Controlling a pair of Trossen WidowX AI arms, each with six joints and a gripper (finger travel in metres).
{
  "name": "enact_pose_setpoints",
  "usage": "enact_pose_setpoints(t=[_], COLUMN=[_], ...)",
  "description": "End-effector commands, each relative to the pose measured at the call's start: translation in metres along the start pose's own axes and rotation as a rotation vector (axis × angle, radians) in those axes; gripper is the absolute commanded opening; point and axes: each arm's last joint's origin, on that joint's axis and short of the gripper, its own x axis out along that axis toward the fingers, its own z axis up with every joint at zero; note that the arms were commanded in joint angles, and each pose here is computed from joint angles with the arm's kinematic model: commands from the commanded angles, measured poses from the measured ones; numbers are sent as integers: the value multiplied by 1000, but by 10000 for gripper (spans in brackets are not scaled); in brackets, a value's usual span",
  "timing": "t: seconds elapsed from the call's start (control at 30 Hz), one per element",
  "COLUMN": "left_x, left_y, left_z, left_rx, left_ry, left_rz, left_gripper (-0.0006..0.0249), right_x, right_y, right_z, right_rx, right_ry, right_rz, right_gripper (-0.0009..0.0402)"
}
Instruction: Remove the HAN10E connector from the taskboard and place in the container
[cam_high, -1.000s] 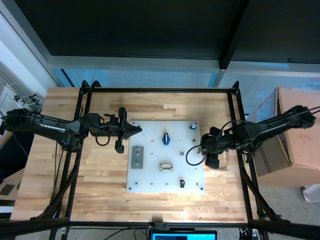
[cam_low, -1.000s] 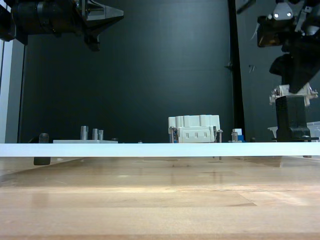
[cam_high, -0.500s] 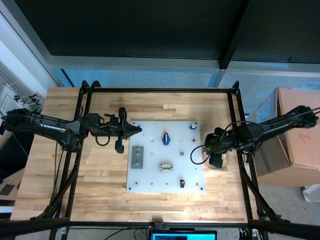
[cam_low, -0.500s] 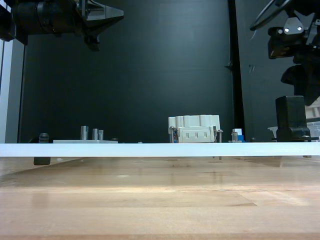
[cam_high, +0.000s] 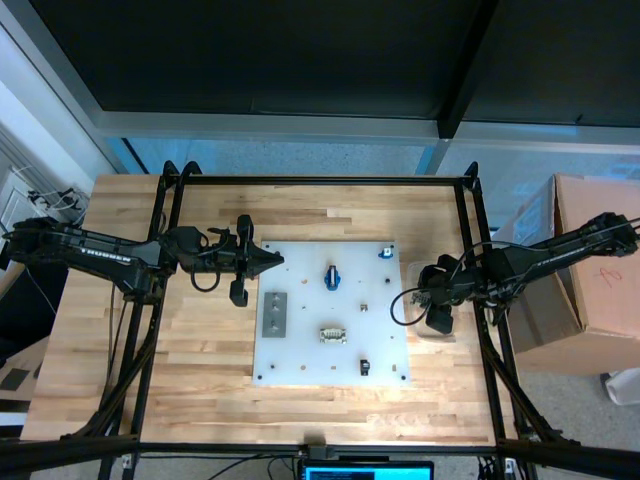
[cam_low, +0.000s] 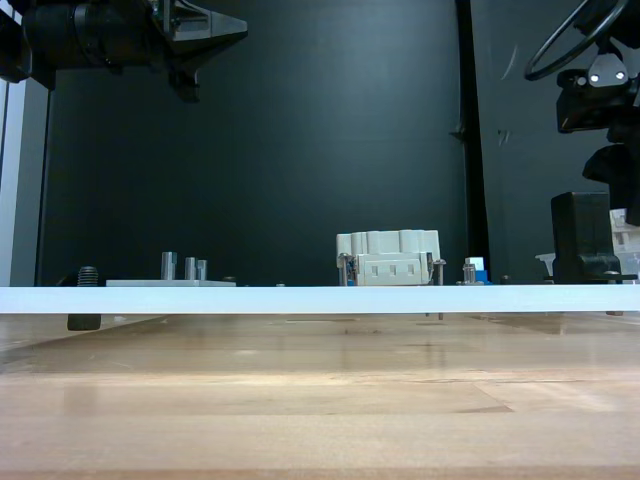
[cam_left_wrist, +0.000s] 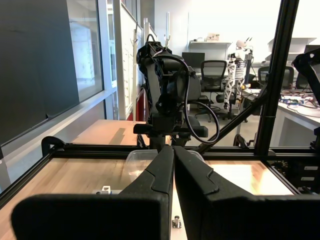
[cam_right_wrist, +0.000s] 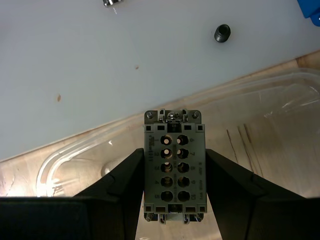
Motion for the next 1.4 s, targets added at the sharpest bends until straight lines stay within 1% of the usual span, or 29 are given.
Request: enact_pose_setpoints(t=[0.03,0.27,0.4,0.5,1.17,1.3,1.4], left_x=[0,0,0,0,0,0,0], left_y=[0,0,0,0,0,0,0], left_z=[0,0,0,0,0,0,0], left_rx=[0,0,0,0,0,0,0], left_ry=[-1,-1,-1,-1,-1,-1,-1], left_rz=[0,0,0,0,0,0,0], left_gripper=[0,0,0,0,0,0,0], right_x=[0,0,-1,-1,0,5,14], right_y=[-1,-3,-3,-4,-5,-7,-10], right_z=[-1,-5,-5,-6,-7,-12,-20], right_rx=[-5,-13,-20,-23,-17,14,62], right_ry=[11,47,51,45,57,76,123], right_rz=[-8,-34,-39,-62,-68,-80,-83], right_gripper=[14,14,14,14,14,14,14])
